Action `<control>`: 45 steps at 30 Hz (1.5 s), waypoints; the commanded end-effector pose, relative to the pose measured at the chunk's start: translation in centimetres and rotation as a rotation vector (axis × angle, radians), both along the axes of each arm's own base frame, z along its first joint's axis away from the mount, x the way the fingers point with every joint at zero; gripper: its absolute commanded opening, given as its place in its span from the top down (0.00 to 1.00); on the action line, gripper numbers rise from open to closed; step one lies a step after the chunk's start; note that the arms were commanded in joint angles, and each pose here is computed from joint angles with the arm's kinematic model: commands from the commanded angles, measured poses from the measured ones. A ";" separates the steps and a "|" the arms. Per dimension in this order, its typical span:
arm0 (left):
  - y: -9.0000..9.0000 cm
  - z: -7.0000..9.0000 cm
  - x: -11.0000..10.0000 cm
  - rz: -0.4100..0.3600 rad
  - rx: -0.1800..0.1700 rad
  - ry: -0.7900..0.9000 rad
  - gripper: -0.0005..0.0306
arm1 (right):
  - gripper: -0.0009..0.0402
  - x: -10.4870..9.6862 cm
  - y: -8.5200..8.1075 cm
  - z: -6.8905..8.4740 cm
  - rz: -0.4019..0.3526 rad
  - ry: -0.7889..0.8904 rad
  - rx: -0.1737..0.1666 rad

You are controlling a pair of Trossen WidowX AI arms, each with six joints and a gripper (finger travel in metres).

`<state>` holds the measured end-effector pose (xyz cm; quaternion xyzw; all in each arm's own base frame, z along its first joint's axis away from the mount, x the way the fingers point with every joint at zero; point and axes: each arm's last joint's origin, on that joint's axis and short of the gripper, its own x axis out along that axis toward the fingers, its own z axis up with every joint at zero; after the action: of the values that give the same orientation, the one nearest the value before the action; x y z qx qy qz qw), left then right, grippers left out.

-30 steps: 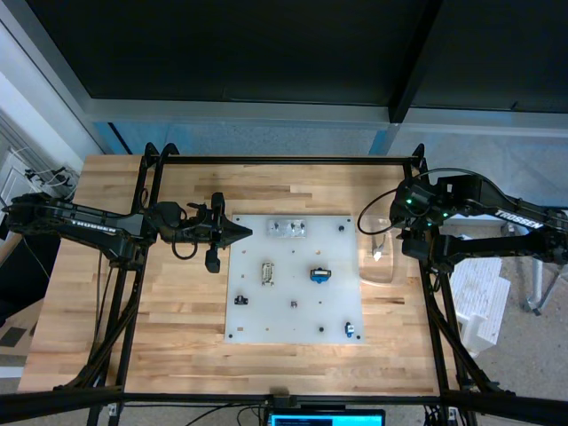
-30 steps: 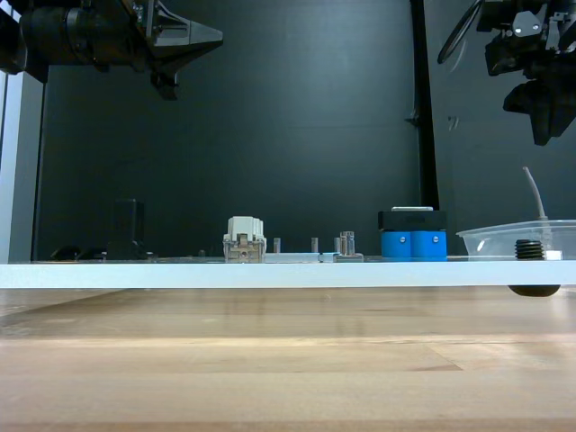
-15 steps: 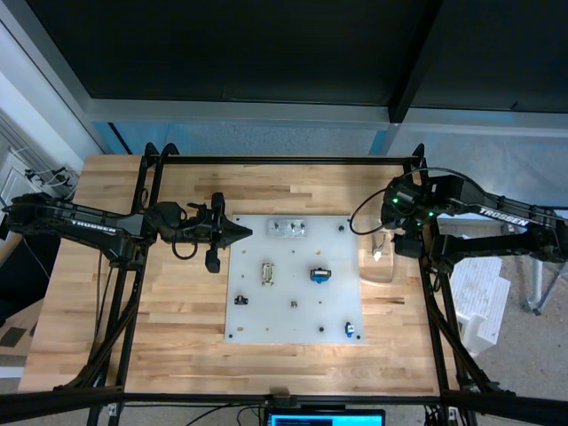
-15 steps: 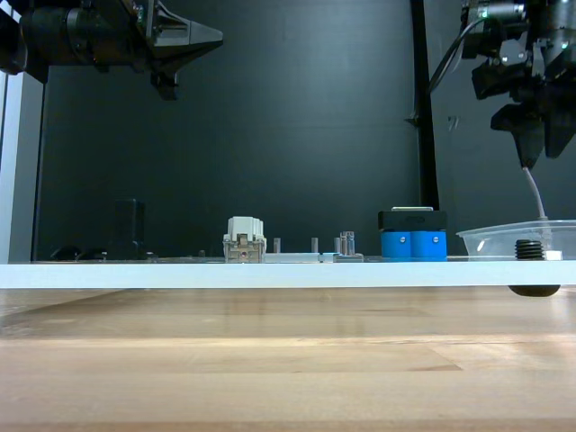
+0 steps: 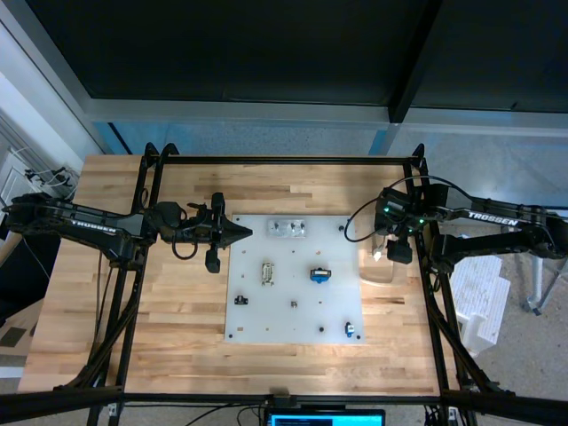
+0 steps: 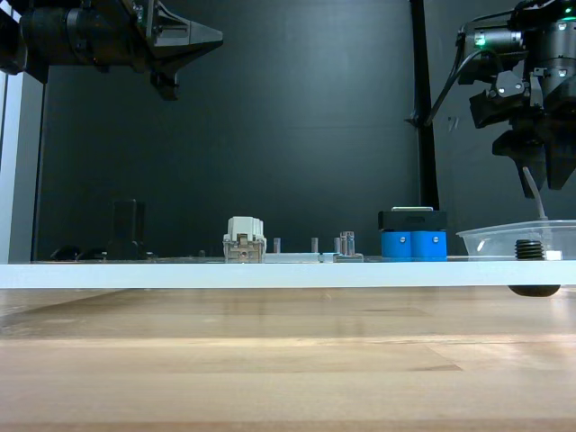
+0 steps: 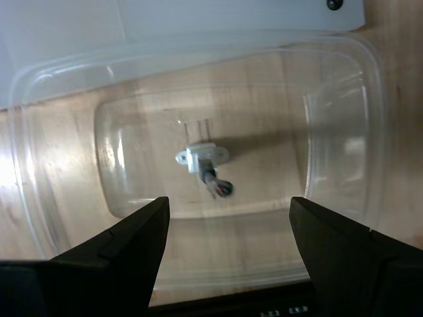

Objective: Pick the RJ45 connector and install on taskboard

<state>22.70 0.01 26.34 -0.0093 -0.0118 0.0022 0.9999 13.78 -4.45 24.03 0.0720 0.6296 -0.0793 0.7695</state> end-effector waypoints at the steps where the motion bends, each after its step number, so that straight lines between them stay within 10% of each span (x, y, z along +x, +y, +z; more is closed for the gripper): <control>1: 0.0 0.0 0.0 0.000 0.000 -0.001 0.98 | 0.36 0.4 0.2 -0.3 -0.022 -0.001 0.032; 17: 0.0 0.0 0.0 0.000 0.000 -0.001 0.98 | 0.36 1.7 0.3 -1.9 -0.169 0.000 0.040; 45: 0.0 0.0 0.0 0.000 0.000 -0.001 0.98 | 0.56 2.3 0.2 -3.4 -0.160 0.076 0.054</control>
<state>22.71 0.01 26.35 -0.0093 -0.0119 0.0024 0.9999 16.03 -4.20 20.60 0.1395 0.6523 -0.1258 0.7344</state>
